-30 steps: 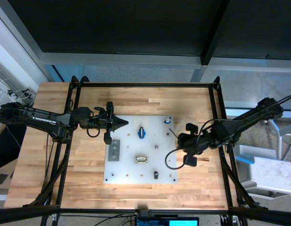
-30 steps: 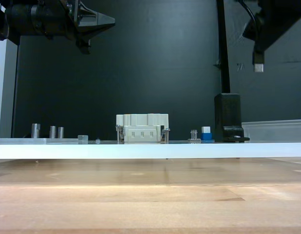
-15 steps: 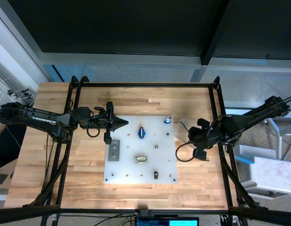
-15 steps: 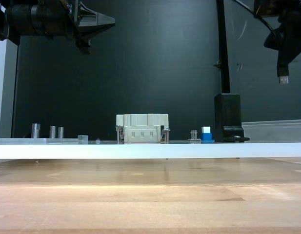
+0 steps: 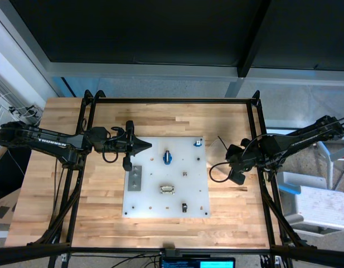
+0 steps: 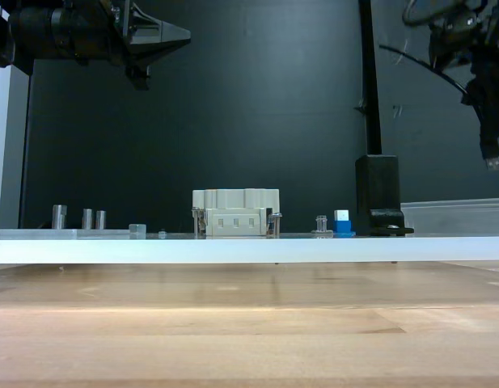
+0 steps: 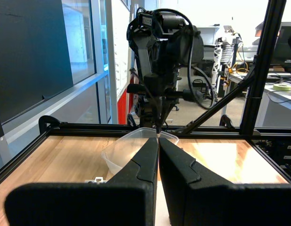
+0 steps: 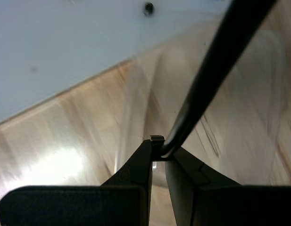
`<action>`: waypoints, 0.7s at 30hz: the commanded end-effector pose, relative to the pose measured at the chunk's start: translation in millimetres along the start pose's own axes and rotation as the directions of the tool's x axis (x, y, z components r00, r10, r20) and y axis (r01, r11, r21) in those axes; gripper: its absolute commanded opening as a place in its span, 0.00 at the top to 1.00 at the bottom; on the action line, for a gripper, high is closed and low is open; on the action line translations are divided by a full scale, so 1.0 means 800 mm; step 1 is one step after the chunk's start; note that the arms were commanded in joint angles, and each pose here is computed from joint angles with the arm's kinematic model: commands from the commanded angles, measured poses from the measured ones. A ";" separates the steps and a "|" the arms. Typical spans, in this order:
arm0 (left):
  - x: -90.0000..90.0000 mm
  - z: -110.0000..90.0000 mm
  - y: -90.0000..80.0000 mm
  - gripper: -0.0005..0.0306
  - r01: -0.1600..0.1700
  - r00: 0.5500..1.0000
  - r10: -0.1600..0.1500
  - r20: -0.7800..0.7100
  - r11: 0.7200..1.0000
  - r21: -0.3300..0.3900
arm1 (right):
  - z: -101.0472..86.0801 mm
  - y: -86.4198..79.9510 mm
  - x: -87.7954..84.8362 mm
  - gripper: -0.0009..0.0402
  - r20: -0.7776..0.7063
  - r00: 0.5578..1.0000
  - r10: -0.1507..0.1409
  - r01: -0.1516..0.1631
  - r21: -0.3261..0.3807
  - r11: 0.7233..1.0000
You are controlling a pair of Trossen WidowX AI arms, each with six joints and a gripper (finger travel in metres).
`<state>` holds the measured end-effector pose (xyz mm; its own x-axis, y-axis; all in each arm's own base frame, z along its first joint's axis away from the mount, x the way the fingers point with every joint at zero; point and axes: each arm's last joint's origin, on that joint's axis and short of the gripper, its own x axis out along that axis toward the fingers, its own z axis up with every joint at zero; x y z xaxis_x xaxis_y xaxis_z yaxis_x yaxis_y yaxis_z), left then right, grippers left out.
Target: Remove the USB connector from the USB hub and place in the container
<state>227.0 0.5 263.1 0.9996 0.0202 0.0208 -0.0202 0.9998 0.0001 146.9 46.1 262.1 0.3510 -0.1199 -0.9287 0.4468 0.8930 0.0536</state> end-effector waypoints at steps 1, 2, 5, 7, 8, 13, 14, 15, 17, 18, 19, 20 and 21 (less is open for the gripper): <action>0.000 0.000 0.000 0.98 0.000 1.000 0.000 0.000 1.000 0.000 | -0.004 -0.006 0.004 0.98 -0.011 1.000 -0.005 0.005 0.053 0.999; 0.000 0.000 0.000 0.98 0.000 1.000 0.000 0.001 1.000 0.000 | -0.005 -0.007 0.006 0.98 -0.025 1.000 0.002 -0.001 0.064 0.998; 0.000 0.000 0.000 0.98 0.000 1.000 0.000 0.000 1.000 0.000 | -0.008 -0.011 0.011 0.98 -0.076 0.997 0.012 -0.004 0.099 0.995; 0.000 0.000 0.000 0.98 0.000 1.000 0.000 0.000 1.000 0.000 | -0.009 -0.013 0.014 0.98 -0.092 0.996 0.002 0.009 0.116 0.993; 0.000 0.000 0.000 0.98 0.000 1.000 0.000 0.000 1.000 0.000 | -0.010 -0.014 0.015 0.98 -0.096 0.995 -0.001 0.013 0.128 0.992; 0.000 0.000 0.000 0.98 0.000 1.000 0.000 0.000 1.000 0.000 | -0.008 -0.016 0.017 0.98 -0.100 0.995 -0.009 0.023 0.146 0.989; 0.000 0.000 0.000 0.98 0.000 1.000 0.000 0.000 1.000 0.000 | -0.008 -0.016 0.017 0.98 -0.100 0.995 -0.011 0.026 0.148 0.989; 0.000 0.000 0.000 0.98 0.000 1.000 0.000 0.000 1.000 0.000 | -0.008 -0.016 0.017 0.98 -0.100 0.995 -0.011 0.026 0.150 0.988; 0.000 0.000 0.000 0.98 0.000 1.000 0.000 0.000 1.000 0.000 | -0.008 -0.016 0.017 0.98 -0.100 0.995 -0.013 0.028 0.151 0.988; 0.000 0.000 0.000 0.98 0.000 1.000 0.000 0.000 1.000 0.000 | -0.007 -0.016 0.017 0.98 -0.099 0.995 -0.013 0.028 0.151 0.988; 0.000 0.000 0.000 0.98 0.000 1.000 0.000 0.000 1.000 0.000 | -0.007 -0.016 0.017 0.98 -0.099 0.995 -0.013 0.028 0.152 0.988; 0.000 0.000 0.000 0.98 0.000 1.000 0.000 0.000 1.000 0.000 | -0.007 -0.016 0.017 0.98 -0.098 0.995 -0.013 0.028 0.153 0.988; 0.000 0.000 0.000 0.98 0.000 1.000 0.000 0.000 1.000 0.000 | -0.007 -0.017 0.017 0.98 -0.096 0.995 -0.017 0.032 0.156 0.987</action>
<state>227.0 0.5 263.1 0.9996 0.0202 0.0208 -0.0202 0.9998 0.0001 140.8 35.3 246.4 0.2616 -0.0871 -0.9612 0.5769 0.8125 0.0833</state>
